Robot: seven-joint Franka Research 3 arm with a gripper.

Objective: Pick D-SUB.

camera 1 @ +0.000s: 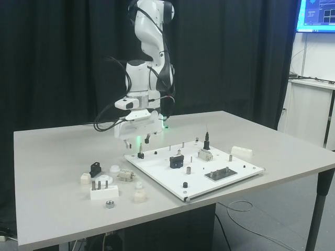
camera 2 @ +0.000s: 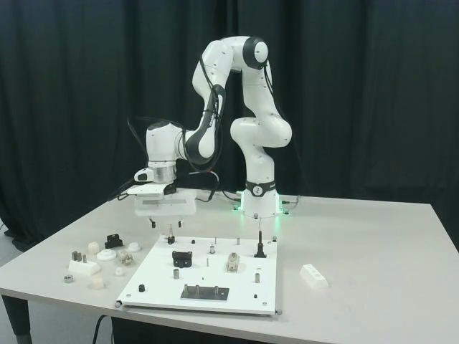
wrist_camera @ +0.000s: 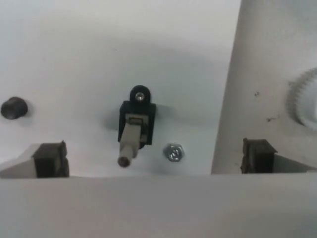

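So the white Franka arm point(camera 2: 215, 107) has its pincer point(wrist_camera: 153, 157) hovering over the far corner of the flat white assembly board point(camera 1: 209, 180) on the grey bench point(camera 1: 52, 157). Fingers are wide open, nothing betw them; both black pads point(wrist_camera: 49, 159) show in the wrist view w/ lots of gap.

Right under the pincer, roughly centred betw the fingertips, there's a small black bracket w/ a grey peg sticking out point(wrist_camera: 134, 124), screwed onto the board. Just beside it sits a little metal hex nut point(wrist_camera: 174, 152). A round black rubber knob point(wrist_camera: 13, 107) is further off to one side, near the other finger.

The D-SUB, small grey metal connector point(camera 1: 124, 175), isn't under the pincer at all. It's lying on the bench off the board, below and to the side of the pincer, near a black clip-shaped part point(camera 1: 95, 168) and a white block w/ grey pegs point(camera 1: 103, 191). Pincer isn't touching it, well apart.

A white rectangular block point(camera 2: 314, 276) sits on the bench on the far side of the board from the pincer.
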